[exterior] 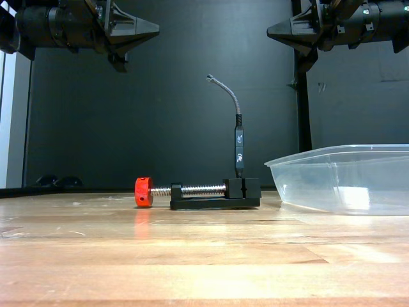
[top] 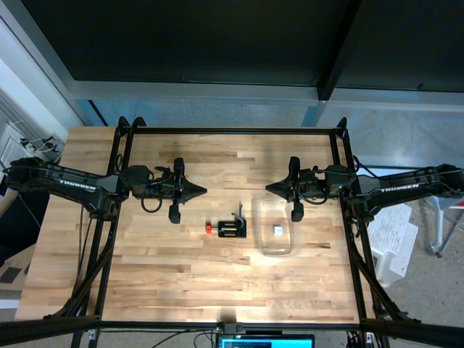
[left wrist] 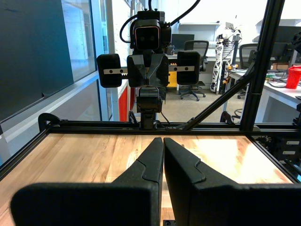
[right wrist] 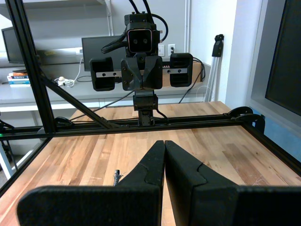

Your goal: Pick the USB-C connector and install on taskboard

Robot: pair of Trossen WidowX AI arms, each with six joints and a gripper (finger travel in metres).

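Low view shows the USB-C connector (exterior: 238,144) standing upright in the taskboard (exterior: 214,195), near a clear tray (exterior: 339,179); left gripper (exterior: 153,27) and right gripper (exterior: 271,29) hang above, both clenched, empty

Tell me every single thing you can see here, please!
table: one, light wood, under everything.
taskboard: one, black with a red-orange knob, middle of the table.
USB-C connector: one, dark grey with a bent tail, standing upright at the taskboard's end away from the knob.
clear tray: one, see-through, beside the taskboard on the right arm's side.
white square piece: one, white, inside the clear tray.
screen: one, blue-lit, at the table's near edge.
left gripper: one, black, shut, up in the air on the left arm's side of the taskboard.
right gripper: one, black, shut, up in the air near the clear tray's far end.
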